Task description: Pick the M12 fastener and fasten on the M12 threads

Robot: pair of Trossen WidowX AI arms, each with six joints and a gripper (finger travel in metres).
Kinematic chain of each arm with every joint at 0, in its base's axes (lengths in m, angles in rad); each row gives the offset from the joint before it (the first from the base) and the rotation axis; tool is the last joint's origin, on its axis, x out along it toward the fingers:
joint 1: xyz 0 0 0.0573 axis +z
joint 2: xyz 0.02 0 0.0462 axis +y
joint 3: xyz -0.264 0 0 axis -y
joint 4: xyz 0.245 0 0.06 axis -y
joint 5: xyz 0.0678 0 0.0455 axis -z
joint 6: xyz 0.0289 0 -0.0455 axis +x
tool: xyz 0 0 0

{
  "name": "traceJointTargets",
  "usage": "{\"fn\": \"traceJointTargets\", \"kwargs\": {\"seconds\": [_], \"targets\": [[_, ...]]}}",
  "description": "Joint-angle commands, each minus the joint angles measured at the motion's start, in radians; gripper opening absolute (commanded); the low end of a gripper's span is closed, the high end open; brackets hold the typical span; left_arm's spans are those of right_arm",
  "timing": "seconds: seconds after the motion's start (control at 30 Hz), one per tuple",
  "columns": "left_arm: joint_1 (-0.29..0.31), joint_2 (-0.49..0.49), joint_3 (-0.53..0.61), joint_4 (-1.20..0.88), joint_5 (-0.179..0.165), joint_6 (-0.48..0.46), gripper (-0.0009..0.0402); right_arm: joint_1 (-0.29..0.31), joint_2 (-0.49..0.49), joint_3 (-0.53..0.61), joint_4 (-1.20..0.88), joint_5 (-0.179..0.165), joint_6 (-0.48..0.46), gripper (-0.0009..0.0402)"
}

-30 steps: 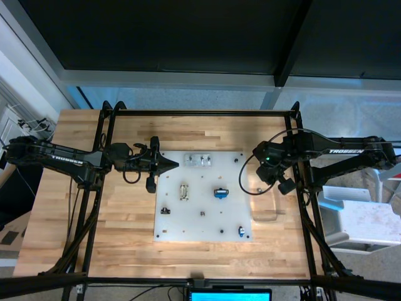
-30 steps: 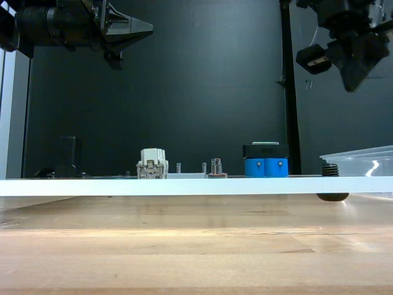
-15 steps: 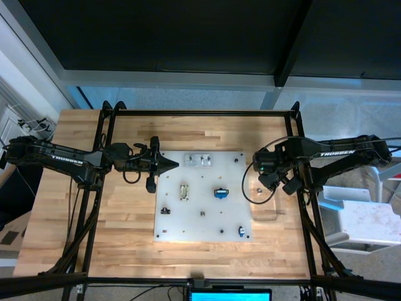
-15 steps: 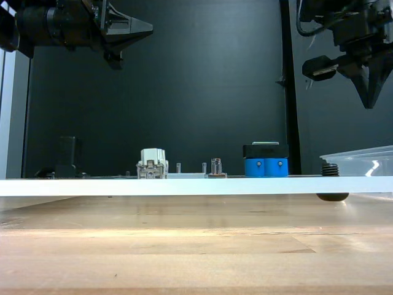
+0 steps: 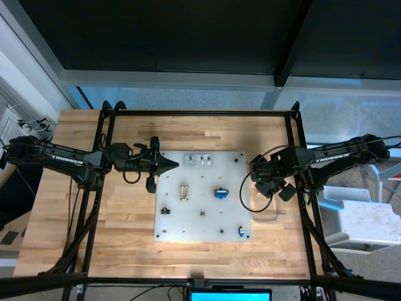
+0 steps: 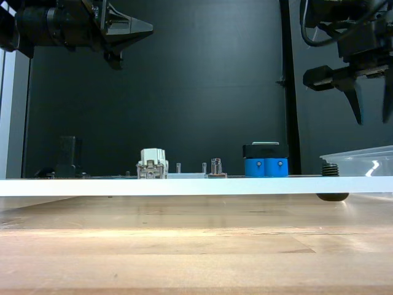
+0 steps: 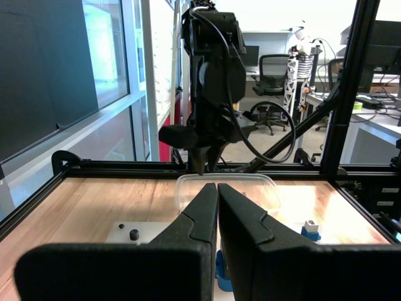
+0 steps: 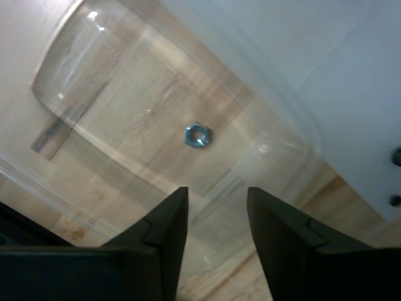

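The M12 fastener (image 8: 197, 135) is a small silver nut lying flat on the floor of the clear tray (image 8: 62, 59). My right gripper (image 8: 216, 194) hangs above it, open, with nothing between its fingers. In the low view the right gripper (image 6: 371, 110) points straight down, well above the tray (image 6: 362, 160). The black ribbed stud (image 6: 330, 169) stands bare on the white board (image 6: 184, 186). From above, the right gripper (image 5: 268, 187) covers the tray (image 5: 266, 218), hiding the nut. My left gripper (image 5: 174, 165) is shut and empty, held high at the board's far left edge.
On the board (image 5: 188, 216) stand a blue connector (image 5: 220, 193), a grey connector (image 5: 184, 192), a silver post (image 6: 215, 166) and a small blue part (image 5: 241, 232). Black frame bars (image 5: 200, 113) ring the wooden table. The left gripper (image 6: 144, 26) hangs high in the low view.
The right gripper has swung from a slant to pointing straight down over the tray and has spread its fingers. The left arm has not moved.
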Motion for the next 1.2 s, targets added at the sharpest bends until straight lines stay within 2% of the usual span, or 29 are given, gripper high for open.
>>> {"fn": "traceJointTargets", "kwargs": {"seconds": [0.03,0.4,0.7,0.83,0.9,1.1,1.2], "targets": [[0.0,0.0,0.0,0.0,0.0,0.0,0.0,0.0,0.014,-0.026,0.031,0.001,0.009,0.0159],[0.0,0.0,0.0,0.0,0.0,0.0,0.0,0.005,0.09,-0.066,0.114,-0.001,0.024,0.0167],[0.0,0.0,0.0,0.0,0.0,0.0,0.0,0.024,0.093,-0.152,0.201,-0.01,0.023,0.0167],[0.0,0.0,0.0,0.0,0.0,0.0,0.0,0.034,0.096,-0.172,0.233,-0.045,0.024,0.0167],[0.0,0.0,0.0,0.0,0.0,0.0,0.0,0.035,0.105,-0.178,0.244,-0.051,0.024,0.0166],[0.0,0.0,0.0,0.0,0.0,0.0,0.0,0.039,0.152,-0.18,0.271,-0.042,0.022,0.0161],[0.0,0.0,0.0,0.0,0.0,0.0,0.0,0.039,0.167,-0.18,0.288,-0.021,0.017,0.0161]]}}
